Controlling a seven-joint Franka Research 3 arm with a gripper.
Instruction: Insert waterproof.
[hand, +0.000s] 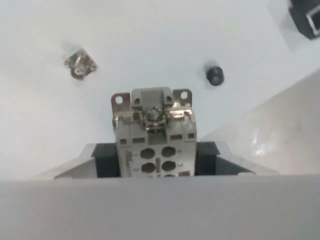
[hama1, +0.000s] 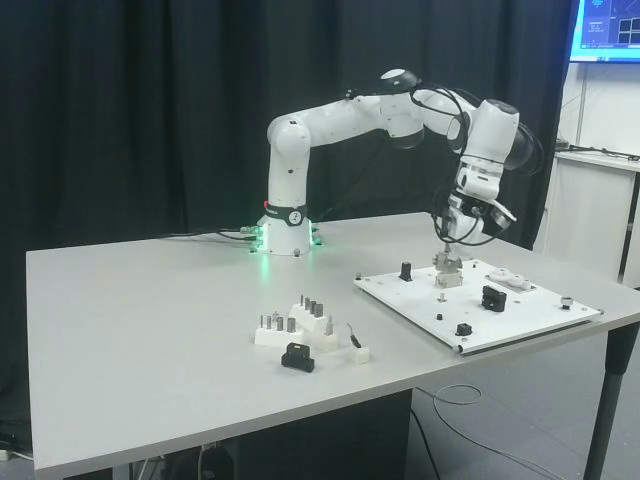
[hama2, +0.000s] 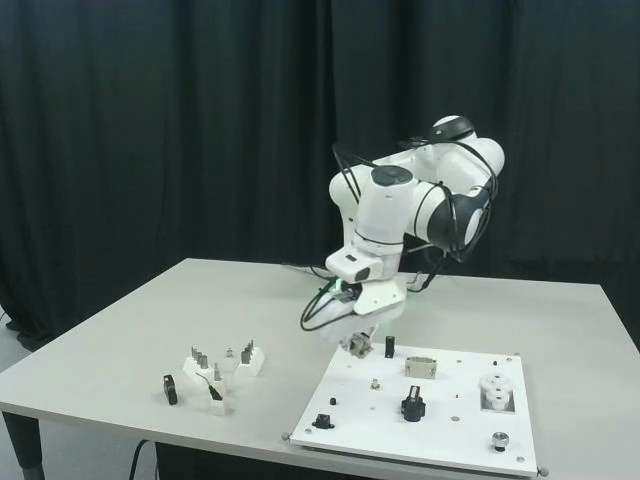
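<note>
In the wrist view the waterproof connector (hand: 152, 125), a grey block with round holes and a metal clamp on top, sits between two black fingers (hand: 106, 160). My gripper (hand: 156, 160) is shut on it. In the room views the gripper (hama1: 450, 250) (hama2: 357, 340) hangs low over the far part of the white board (hama1: 520, 320) (hama2: 450, 430). A grey socket block (hama1: 447, 275) (hama2: 420, 367) stands on the board close by. Whether the connector touches the board cannot be told.
On the board lie a small metal fitting (hand: 80, 64), a black knob (hand: 215, 76), a black upright piece (hama2: 389, 346) and a white round part (hama2: 495, 390). White holders with pins (hama1: 295, 320) and a black block (hama1: 298, 357) stand on the grey table.
</note>
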